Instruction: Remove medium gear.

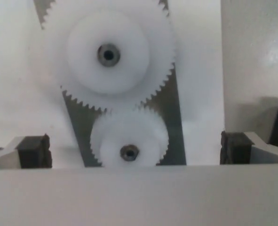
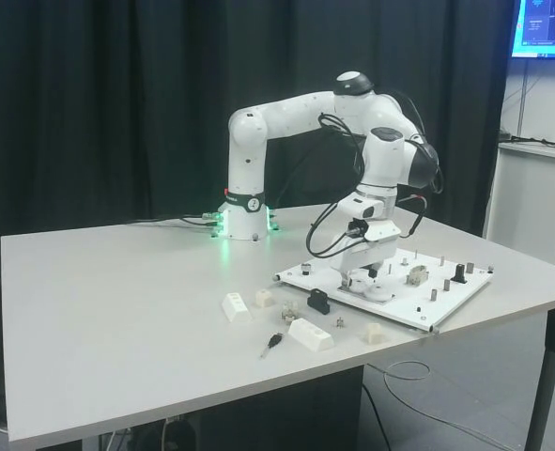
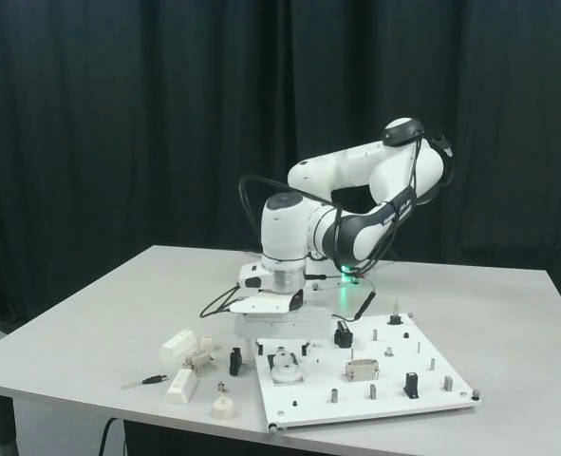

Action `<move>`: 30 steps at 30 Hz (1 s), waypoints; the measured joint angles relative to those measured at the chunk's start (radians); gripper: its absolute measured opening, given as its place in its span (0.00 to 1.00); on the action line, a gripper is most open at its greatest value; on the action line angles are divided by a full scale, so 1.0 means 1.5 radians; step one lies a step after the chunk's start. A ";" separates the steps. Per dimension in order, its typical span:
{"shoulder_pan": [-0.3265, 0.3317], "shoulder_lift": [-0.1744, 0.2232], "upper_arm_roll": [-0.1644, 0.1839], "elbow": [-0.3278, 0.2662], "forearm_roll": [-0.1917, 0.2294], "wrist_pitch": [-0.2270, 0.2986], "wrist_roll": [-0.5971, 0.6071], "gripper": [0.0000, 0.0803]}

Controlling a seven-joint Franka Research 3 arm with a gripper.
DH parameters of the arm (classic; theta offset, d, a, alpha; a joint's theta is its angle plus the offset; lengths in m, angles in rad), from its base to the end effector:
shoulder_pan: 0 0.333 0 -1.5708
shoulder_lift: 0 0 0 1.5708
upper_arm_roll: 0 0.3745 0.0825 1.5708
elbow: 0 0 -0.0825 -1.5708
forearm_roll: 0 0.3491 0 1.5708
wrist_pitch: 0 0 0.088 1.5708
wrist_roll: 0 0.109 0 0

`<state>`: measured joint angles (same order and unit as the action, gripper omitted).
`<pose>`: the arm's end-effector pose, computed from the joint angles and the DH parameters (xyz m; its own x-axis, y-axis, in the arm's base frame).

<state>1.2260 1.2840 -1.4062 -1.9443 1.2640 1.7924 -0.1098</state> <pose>0.5798 0.1069 0.2446 0.8583 -0.5115 -0.0411 -0.5071 -0.8577 0.0853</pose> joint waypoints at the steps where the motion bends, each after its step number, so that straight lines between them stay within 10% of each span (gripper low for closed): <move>1: 0.002 0.000 0.000 -0.002 0.000 0.000 0.000 1.00; 30: 0.026 -0.004 0.024 -0.033 0.020 0.054 0.000 1.00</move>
